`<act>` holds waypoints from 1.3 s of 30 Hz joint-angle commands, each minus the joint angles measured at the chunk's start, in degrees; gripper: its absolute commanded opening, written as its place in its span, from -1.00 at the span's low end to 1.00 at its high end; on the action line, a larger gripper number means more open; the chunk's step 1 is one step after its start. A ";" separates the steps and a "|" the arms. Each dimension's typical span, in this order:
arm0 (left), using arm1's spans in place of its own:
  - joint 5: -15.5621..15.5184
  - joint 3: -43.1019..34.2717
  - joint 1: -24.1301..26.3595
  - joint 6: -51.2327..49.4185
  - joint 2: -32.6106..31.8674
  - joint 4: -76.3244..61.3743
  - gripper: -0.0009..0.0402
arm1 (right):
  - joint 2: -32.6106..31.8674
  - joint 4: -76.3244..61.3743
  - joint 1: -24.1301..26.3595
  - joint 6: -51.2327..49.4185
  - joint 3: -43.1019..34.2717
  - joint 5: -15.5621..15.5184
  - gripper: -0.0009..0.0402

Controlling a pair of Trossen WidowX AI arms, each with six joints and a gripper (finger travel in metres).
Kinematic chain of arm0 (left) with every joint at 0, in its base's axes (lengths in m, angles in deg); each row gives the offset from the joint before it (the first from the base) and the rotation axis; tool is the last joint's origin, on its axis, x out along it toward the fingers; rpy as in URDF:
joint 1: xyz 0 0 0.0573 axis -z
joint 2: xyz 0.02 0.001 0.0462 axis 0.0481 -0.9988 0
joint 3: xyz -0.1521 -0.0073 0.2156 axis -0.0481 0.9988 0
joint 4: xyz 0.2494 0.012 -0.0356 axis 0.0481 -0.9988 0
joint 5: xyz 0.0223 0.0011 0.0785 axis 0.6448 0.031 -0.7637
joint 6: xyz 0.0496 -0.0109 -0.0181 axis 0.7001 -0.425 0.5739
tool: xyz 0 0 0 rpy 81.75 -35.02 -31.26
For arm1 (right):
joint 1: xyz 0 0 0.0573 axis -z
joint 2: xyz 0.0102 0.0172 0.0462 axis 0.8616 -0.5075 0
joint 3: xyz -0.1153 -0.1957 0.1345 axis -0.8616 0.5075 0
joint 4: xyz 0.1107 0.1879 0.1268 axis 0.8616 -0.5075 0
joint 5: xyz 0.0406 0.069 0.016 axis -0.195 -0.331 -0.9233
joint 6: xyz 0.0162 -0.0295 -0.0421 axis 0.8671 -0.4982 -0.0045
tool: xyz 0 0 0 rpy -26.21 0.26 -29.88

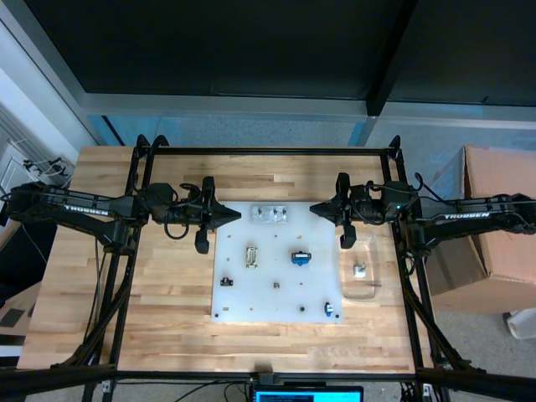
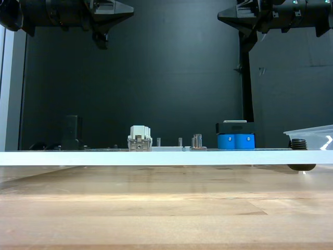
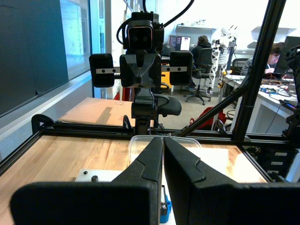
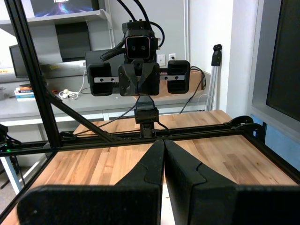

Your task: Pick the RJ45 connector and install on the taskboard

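Both sets of fingers point(image 3: 143, 166) pinched together, empty: left gripper point(image 1: 237, 215) hangs above the taskboard point(image 1: 251, 297) at its left edge, right gripper point(image 1: 314, 208) above its right; RJ45 connector point(image 1: 360, 270) lies loose in the clear tray point(image 1: 360, 295) alongside, whose walls may foul a descending grasp.

RJ45 connector point(image 1: 359, 270) loose in tray point(image 1: 371, 251)

The table point(image 1: 167, 335) is light planked wood with a smooth satin finish. The task board point(image 1: 251, 306) looks like smooth, matt white plastic. The tray point(image 1: 375, 261) is clear glossy plastic. The left gripper point(image 1: 237, 215) and right gripper point(image 1: 313, 208), above the board's far corners, are matt black plastic.
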State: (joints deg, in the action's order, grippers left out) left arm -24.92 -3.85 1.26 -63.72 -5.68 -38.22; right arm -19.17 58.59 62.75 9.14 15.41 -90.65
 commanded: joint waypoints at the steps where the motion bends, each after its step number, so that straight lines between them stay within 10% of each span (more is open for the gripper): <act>1: 0.00 0.00 0.00 0.02 0.00 0.00 -0.95 | -0.11 -3.02 -0.02 -0.02 0.02 0.20 -0.96; 11: 0.00 0.00 0.00 0.02 0.00 0.00 -0.95 | -0.09 -3.85 -0.09 1.55 -0.28 -0.42 -0.96; 18: 0.00 0.00 0.00 0.02 0.00 0.00 -0.95 | 1.27 -30.36 -1.66 1.46 -8.13 -0.33 -0.96; 31: 0.00 0.00 -0.02 0.02 0.00 0.00 -0.95 | 2.95 -73.83 -17.77 7.87 -22.01 9.38 -0.96; 39: 0.00 0.00 0.00 0.02 0.00 0.00 -0.95 | 3.87 -86.38 -26.56 15.17 -25.29 9.90 -0.96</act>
State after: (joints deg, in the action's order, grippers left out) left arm -24.92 -3.85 1.26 -63.70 -5.65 -38.24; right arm -15.54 -26.37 37.17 23.15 -9.87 -80.84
